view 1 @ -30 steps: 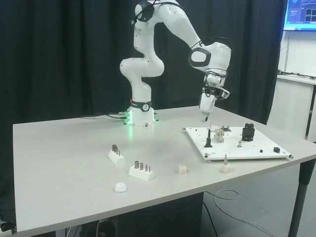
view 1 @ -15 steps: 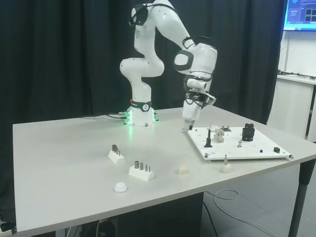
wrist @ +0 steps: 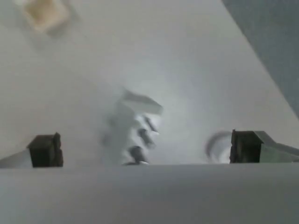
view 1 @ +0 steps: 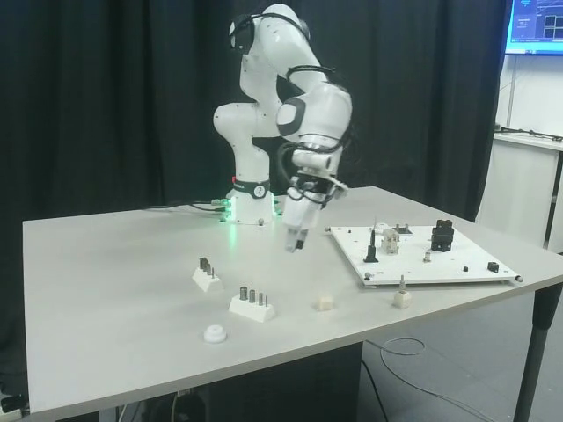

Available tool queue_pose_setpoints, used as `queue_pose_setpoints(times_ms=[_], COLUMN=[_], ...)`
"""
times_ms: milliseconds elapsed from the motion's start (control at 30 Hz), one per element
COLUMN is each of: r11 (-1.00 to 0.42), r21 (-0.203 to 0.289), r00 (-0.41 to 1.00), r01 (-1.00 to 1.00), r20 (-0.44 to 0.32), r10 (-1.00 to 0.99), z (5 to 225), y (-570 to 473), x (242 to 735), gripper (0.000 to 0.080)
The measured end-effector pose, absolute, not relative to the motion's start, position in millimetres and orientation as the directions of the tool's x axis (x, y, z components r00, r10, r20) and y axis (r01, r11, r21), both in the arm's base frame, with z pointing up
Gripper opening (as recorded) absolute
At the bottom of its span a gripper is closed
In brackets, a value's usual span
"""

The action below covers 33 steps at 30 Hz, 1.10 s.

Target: Pick medium gear.

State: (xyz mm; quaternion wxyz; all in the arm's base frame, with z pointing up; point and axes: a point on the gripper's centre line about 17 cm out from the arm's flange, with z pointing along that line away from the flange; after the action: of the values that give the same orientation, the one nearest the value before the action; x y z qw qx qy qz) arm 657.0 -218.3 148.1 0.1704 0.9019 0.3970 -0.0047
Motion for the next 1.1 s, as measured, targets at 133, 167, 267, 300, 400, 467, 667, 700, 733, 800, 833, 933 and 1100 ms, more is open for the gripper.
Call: queue_pose_setpoints(times_ms=[133,167,267,300,400,467,667,700,733,800,833,933,1100], r11=[-0.618,-0.616,-0.611,-0.609,-0.605,-0.6,-0.59,-0.588,-0.587,-0.584,-0.583,-0.572,-0.544], r21=[0.303,0.302,0.298,0.297,0.288,0.281,0.261,0.258,0.255,0.248,0.245,0.235,0.221], r00=[0.676,0.673,0.666,0.664,0.657,0.65,0.635,0.633,0.631,0.627,0.625,0.611,0.579], r01=[0.725,0.728,0.733,0.735,0.742,0.749,0.764,0.767,0.769,0.773,0.775,0.786,0.809], r20=[-0.142,-0.142,-0.139,-0.138,-0.137,-0.139,-0.147,-0.149,-0.15,-0.153,-0.154,-0.155,-0.147], r10=[0.723,0.726,0.733,0.735,0.741,0.747,0.758,0.76,0.761,0.764,0.766,0.776,0.802], z=[144,142,138,137,131,127,112,109,107,101,98,90,78], y=[-248,-255,-275,-281,-299,-309,-336,-341,-344,-352,-356,-365,-376], x=[662,664,666,667,667,667,662,661,660,658,657,654,653], gripper=[0.08,0.08,0.08,0.08,0.08,0.08,0.08,0.08,0.08,0.08,0.08,0.08,0.08])
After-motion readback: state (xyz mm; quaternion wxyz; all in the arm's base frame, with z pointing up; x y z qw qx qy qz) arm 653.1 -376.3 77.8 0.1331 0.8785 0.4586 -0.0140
